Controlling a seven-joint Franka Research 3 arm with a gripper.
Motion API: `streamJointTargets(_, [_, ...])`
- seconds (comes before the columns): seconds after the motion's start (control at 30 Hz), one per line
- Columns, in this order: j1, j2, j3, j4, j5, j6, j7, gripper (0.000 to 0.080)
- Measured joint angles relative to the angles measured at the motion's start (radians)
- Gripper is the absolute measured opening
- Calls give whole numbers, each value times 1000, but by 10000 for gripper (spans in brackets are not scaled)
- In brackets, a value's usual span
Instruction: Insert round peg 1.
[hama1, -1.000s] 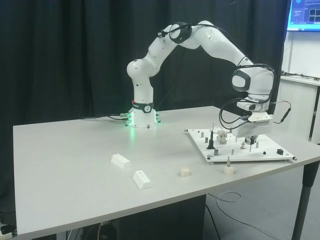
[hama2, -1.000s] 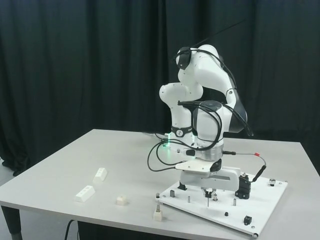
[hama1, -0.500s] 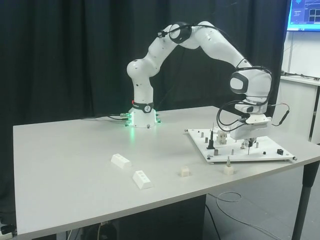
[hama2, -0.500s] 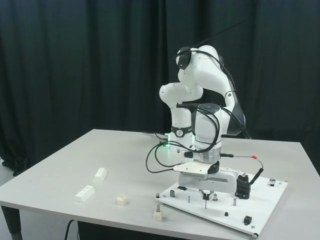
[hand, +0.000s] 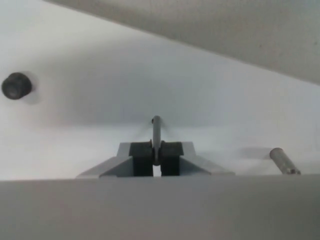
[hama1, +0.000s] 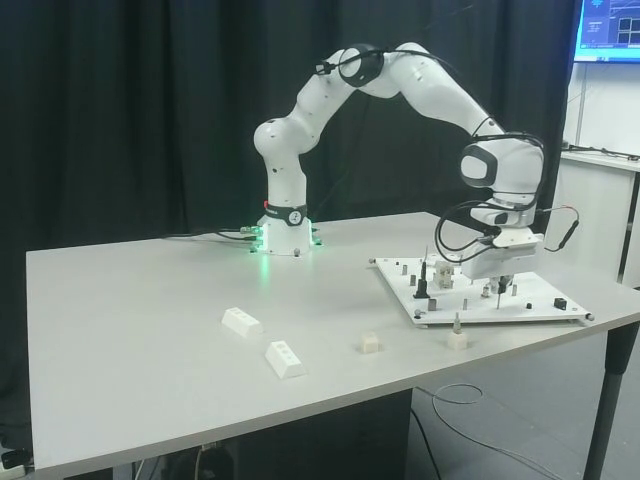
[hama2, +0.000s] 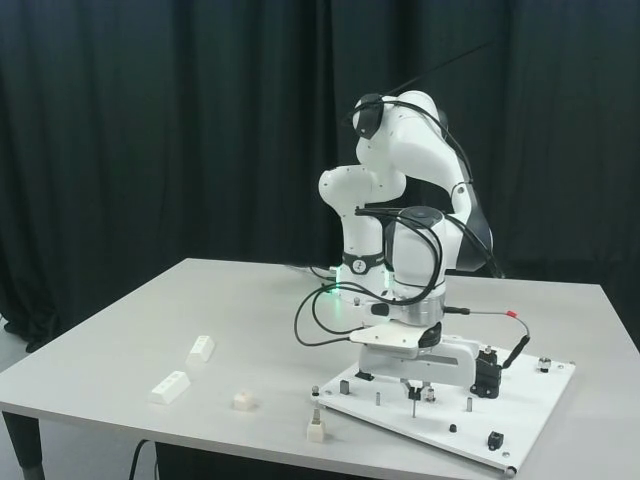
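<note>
A thin grey round metal peg (hand: 156, 137) is clamped upright between the black pads of the two-finger gripper (hand: 156, 161), above the flat white board (hand: 100, 100). Bare board is seen around its tip. A black round knob (hand: 16, 85) and a short grey pin (hand: 284, 161) are placed well apart from it, on opposite sides.

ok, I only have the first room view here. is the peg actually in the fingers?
Observer: Yes. The wrist view shows the fingers shut on a thin grey peg, which points at the white board.
Operator: tip in a hole?
Observer: Cannot tell. The second room view shows the peg upright, low over the board.
Operator: anything close by?
Observer: In the wrist view another grey pin stands on one side and a black knob on the other, both apart from the peg.
</note>
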Motion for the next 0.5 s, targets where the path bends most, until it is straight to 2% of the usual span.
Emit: streamJointTargets(0.5, [7, 0, 0, -1, -4, 1, 6, 29])
